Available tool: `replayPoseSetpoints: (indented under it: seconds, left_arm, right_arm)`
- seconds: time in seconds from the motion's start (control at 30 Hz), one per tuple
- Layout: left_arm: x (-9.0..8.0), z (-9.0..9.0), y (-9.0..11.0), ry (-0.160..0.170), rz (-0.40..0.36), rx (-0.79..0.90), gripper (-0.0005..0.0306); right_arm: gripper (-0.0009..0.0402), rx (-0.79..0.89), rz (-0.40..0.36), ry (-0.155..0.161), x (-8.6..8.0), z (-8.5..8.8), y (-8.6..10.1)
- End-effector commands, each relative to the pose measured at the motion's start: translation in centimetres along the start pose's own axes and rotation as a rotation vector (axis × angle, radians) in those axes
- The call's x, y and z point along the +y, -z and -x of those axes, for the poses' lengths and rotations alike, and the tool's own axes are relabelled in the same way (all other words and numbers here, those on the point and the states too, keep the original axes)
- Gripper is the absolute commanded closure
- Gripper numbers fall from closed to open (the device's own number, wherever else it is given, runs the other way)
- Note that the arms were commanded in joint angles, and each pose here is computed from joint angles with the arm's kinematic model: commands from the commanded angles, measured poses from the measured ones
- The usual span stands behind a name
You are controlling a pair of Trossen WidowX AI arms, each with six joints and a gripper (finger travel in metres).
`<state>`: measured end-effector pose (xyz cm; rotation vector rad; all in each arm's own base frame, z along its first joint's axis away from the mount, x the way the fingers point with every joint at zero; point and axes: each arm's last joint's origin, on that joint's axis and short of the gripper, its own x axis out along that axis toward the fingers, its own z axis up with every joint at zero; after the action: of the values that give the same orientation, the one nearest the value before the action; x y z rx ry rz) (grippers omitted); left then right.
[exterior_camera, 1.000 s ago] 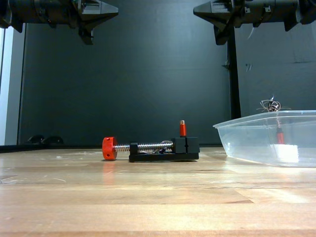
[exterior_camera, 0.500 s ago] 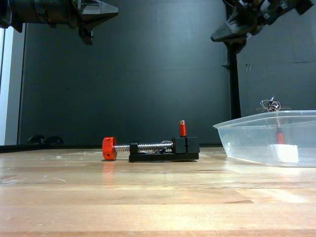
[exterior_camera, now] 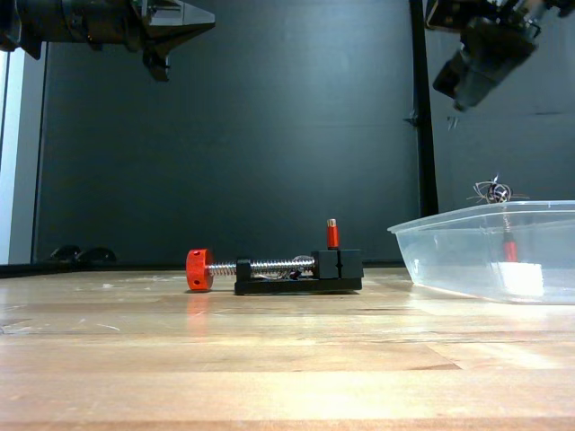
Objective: Pick the rca connector and install on the hub
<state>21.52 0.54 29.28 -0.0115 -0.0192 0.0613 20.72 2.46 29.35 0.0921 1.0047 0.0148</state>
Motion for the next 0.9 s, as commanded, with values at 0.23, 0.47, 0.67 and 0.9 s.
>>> replayPoseSetpoints:
  seconds: [0.23, 0.47, 0.67, 0.9]
  left_arm:
    - [0.0, 0.0, 0.0, 0.000, 0.000, 0.000, 0.0300]
    - [0.0, 0.0, 0.0, 0.000, 0.000, 0.000, 0.0300]
    - [0.0, 0.0, 0.0, 0.000, 0.000, 0.000, 0.0300]
    - [0.0, 0.0, 0.0, 0.000, 0.000, 0.000, 0.0300]
  right_arm:
    - [0.0276, 0.187, -0.011, 0.019, 1.2, -2.6, 0.5]
    - [0.0201, 0.230, 0.014, 0.069, 1.9, -4.0, 0.6]
    - [0.0192, 0.251, 0.047, 0.089, 2.7, -5.2, 0.8]
    - [0.0193, 0.263, 0.054, 0.083, 3.1, -6.3, 1.6]
